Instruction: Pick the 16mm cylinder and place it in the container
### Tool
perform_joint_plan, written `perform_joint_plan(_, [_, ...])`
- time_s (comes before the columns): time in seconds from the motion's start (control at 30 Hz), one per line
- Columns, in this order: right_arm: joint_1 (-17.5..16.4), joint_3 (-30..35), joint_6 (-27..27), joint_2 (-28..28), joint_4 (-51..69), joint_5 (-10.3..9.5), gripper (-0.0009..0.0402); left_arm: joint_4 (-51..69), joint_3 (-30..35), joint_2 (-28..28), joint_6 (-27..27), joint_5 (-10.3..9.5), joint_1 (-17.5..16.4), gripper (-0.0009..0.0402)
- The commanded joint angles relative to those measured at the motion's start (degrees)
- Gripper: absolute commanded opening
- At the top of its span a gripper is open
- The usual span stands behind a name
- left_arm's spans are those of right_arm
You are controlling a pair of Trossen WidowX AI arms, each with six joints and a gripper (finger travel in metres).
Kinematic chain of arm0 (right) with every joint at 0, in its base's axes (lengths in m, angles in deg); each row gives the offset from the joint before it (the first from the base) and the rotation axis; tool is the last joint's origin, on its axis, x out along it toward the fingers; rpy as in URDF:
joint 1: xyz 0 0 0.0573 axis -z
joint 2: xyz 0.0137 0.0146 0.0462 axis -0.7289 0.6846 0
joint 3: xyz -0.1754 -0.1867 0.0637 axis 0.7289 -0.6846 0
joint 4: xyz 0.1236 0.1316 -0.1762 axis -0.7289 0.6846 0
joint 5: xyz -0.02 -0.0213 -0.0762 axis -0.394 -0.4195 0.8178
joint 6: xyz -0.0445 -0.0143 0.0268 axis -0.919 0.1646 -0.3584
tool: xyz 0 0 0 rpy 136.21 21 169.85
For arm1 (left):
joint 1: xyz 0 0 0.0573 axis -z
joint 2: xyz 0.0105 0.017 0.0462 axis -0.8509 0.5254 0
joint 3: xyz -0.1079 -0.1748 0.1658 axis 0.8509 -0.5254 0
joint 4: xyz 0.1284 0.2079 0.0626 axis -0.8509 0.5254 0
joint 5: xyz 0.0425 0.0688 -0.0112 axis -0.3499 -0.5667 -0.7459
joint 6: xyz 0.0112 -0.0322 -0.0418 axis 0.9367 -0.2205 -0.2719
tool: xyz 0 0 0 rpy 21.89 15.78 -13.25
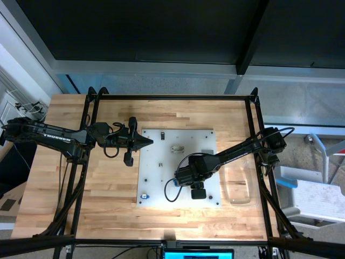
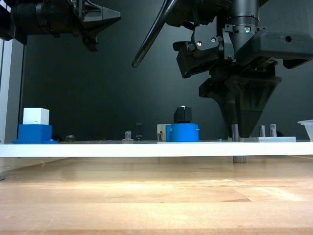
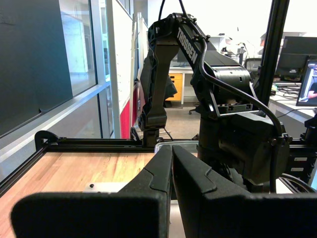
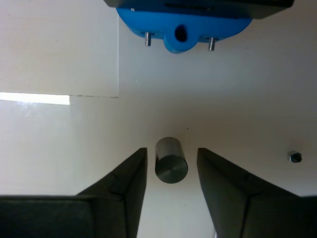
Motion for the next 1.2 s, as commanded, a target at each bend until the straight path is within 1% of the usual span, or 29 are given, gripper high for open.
perform_joint_plan(0.03, [0.0,0.02,-0.07,-0.07,0.07,0.0,0.0102,0.0,0.0,0.02,0.0,0.0,0.0,0.0])
perform_joint_plan(0.3, [-0.02,0.02,-0.48,-0.24,-0.04,-0.02,0.0054,0.0,0.0,0.02,0.0,0.0,0.0,0.0])
perform_joint_plan(0.53, [-0.04,0.02,-0.5,-0.72,0.11,-0.02,0.0028,0.0,0.0,0.0,0.0,0.0,0.0,0.0])
perform_joint_plan(0.83, [-0.04,0.04,-0.48,-2.97,1.01,-0.02,0.0023,0.0,0.0,0.0,0.0,0.0,0.0,0.0])
perform_joint_plan(1.2, [-0.04,0.04,-0.42,-8.02,3.39,-0.02,0.0023,0.0,0.0,0.0,0.0,0.0,0.0,0.0])
